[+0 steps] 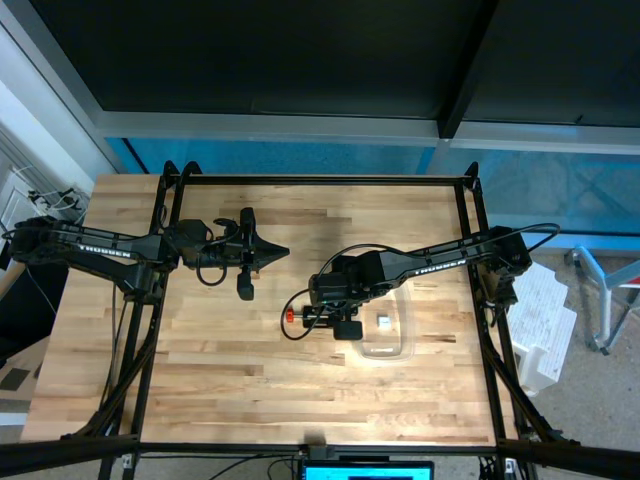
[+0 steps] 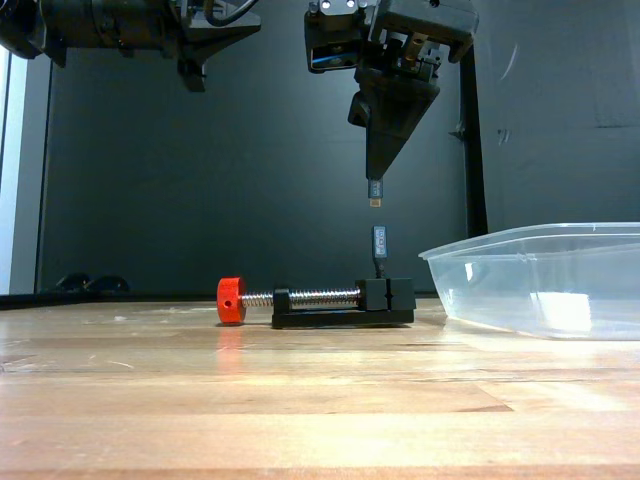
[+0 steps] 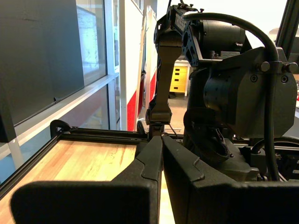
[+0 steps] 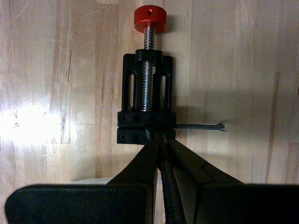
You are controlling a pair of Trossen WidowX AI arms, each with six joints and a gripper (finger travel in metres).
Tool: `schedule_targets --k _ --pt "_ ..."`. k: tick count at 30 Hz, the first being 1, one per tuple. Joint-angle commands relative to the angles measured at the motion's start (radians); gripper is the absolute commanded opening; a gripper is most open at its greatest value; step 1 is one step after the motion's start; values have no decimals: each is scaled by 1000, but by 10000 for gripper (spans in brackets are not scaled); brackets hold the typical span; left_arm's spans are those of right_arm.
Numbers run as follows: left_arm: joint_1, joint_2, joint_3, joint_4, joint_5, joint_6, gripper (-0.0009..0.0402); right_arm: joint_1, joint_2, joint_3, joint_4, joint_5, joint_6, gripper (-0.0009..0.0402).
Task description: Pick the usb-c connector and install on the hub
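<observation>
Hovering directly above the one hub [image 2: 340,305], which sits on the wooden surface [image 2: 300,400] near the single clear tray [image 2: 530,258] with open room leftward, the right claw [image 2: 375,176] pinches the one usb-c connector [image 2: 375,190], while the left claw [image 3: 162,140] hangs closed, well apart.

A TROSSEN lettering [image 1: 100,250] in white capitals runs along the long link of the left arm, well to the left of the hub [image 1: 345,329]. It sits behind the left gripper [image 1: 285,252], whose fingers are pressed together, well apart from the hub. A second strip of white lettering [image 1: 440,266] runs along the right arm's link, up and to the right of the hub (too small to spell out letter by letter). The right gripper [image 2: 375,172] hangs directly above the hub, pinching the usb-c connector [image 2: 375,192].
</observation>
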Motion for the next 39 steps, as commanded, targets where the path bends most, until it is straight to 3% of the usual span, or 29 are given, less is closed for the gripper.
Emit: schedule_targets --k 1,9,11,39 --pt "0 0 0 0 0 0 0 0 0 -1 0 0 4 2" --pt "0 0 0 0 0 0 0 2 12 -7 7 -4 10 2" --pt "0 0 0 0 0 0 0 2 14 -8 10 -23 11 2" --pt "0 0 0 0 0 0 0 1 24 -9 11 -19 1 2"
